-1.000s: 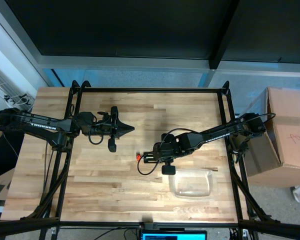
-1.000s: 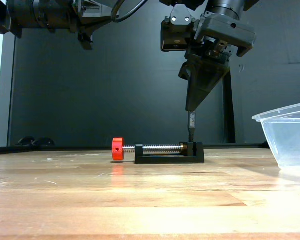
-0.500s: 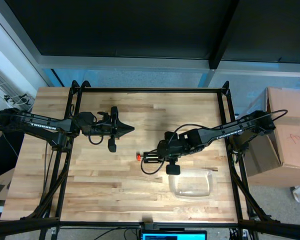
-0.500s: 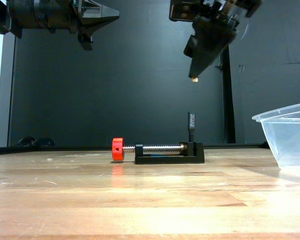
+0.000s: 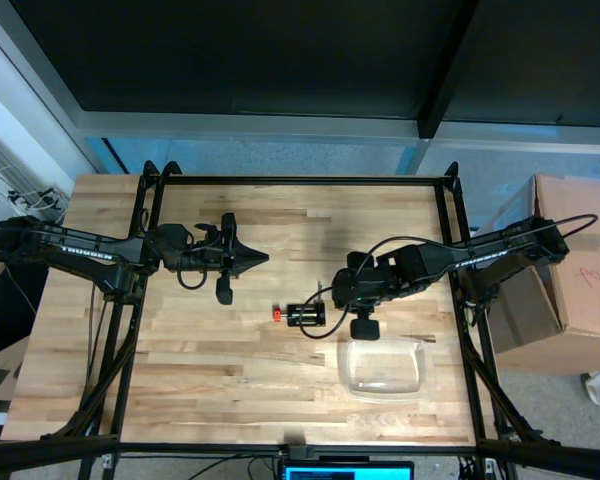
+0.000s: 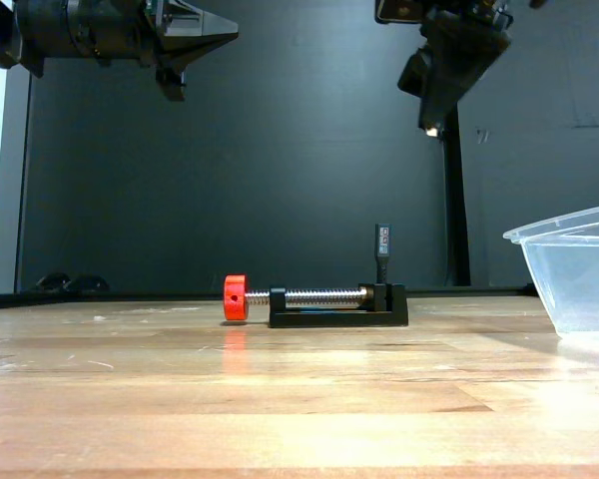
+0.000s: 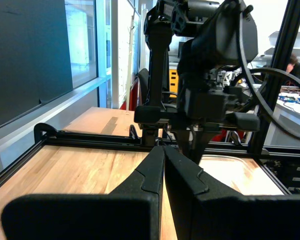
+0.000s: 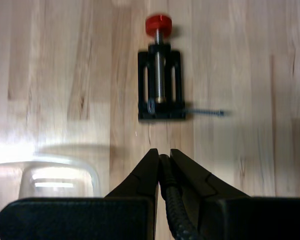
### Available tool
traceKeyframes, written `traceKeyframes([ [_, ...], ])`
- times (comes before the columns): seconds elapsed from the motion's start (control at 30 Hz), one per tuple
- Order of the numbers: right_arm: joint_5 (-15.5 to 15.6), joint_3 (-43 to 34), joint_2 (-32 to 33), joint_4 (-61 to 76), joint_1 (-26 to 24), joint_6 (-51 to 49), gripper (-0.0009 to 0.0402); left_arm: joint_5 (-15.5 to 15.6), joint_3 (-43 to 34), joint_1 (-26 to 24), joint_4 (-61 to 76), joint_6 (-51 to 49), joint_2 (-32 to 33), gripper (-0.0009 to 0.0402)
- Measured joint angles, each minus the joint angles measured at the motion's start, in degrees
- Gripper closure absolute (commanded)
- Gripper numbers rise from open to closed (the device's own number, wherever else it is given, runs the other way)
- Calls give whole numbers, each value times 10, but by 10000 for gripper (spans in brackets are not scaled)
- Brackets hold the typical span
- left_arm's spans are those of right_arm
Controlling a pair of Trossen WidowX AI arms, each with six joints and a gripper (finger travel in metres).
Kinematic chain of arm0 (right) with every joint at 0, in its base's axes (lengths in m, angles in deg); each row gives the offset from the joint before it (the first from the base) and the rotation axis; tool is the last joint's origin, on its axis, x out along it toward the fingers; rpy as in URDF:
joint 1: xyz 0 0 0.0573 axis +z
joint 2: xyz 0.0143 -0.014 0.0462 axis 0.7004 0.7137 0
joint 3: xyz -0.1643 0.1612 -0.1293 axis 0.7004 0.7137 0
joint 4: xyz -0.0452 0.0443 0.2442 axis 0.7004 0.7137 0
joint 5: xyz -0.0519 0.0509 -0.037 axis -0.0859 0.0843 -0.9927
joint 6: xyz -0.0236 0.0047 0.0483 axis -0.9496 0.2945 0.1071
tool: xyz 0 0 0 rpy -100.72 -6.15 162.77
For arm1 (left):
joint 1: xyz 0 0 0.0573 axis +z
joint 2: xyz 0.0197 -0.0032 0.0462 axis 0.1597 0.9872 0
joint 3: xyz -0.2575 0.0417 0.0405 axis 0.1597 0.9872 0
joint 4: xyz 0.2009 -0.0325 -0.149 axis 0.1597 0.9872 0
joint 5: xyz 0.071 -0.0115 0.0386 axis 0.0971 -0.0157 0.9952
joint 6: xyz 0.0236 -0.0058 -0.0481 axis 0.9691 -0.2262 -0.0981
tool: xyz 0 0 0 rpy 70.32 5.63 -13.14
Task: Remove the USB-C connector from the USB-C receptacle and place in the container
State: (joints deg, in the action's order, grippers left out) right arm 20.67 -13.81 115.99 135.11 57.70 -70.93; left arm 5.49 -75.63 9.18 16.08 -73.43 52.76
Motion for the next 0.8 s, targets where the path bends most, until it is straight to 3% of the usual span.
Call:
traceKeyframes([
  [0.8,5,171,-155,20,0,31,393,0,0,0,11,0,0,393],
])
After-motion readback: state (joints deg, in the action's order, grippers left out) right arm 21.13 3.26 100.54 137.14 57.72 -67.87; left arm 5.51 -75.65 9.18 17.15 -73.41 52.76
